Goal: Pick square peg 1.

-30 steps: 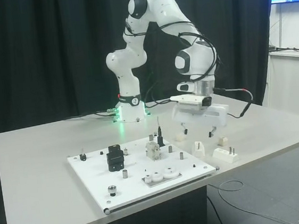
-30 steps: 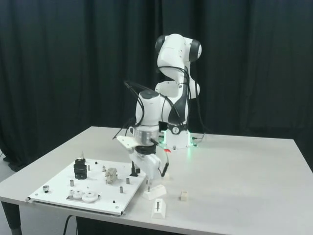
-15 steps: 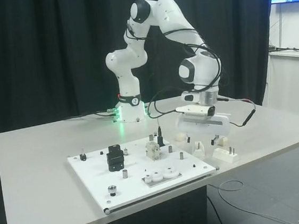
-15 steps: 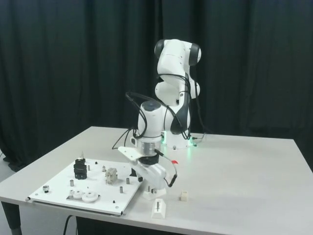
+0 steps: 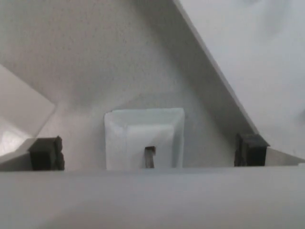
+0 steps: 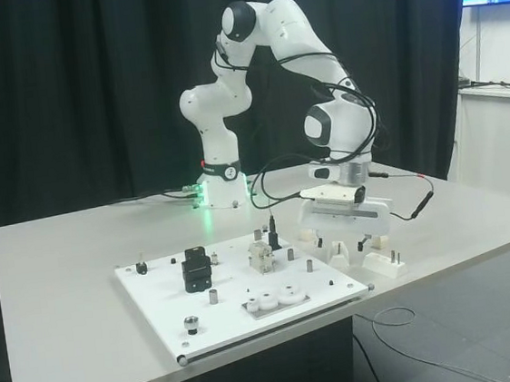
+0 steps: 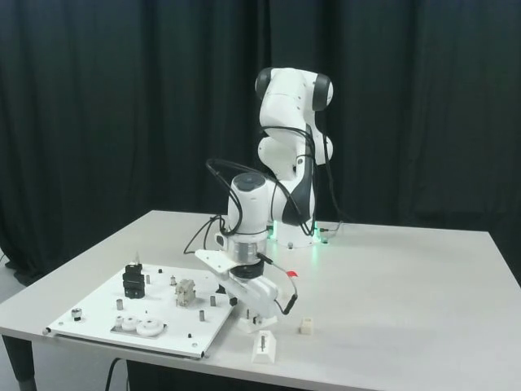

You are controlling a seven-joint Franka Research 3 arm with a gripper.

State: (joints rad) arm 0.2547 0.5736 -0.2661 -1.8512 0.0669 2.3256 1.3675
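A: Where's square peg 1 (image 5: 149,157)?
B: Standing in its white holder block (image 5: 144,137) on the grey bench (image 6: 70,256), just off the edge of the white board (image 6: 238,293). Long axis vertical, pointing up at the wrist camera, so in the wrist view only its small square end shows.
A: Fingers?
B: Apart. The gripper (image 5: 147,152) straddles the holder, black pads (image 5: 46,153) one on each side, neither touching block nor peg.
A: Shapes, materials?
B: Holder is matte white, looks like printed plastic, square footprint with sloped sides rising to a flat top. Peg end is grey. Bench is smooth grey laminate.
A: Room views add anything?
B: First room view shows the hand down low over the block, and a second white holder (image 6: 384,263) with thin upright pins just beside it, nearer the bench edge. Peg itself is too small to make out there. Second room view has another white block (image 7: 264,347) near the front edge and a small cube (image 7: 306,326) beside it; the hand hides the target holder there.
A: Board?
B: Carries a black fixture (image 6: 196,267), white gears (image 6: 278,298) and short grey posts.
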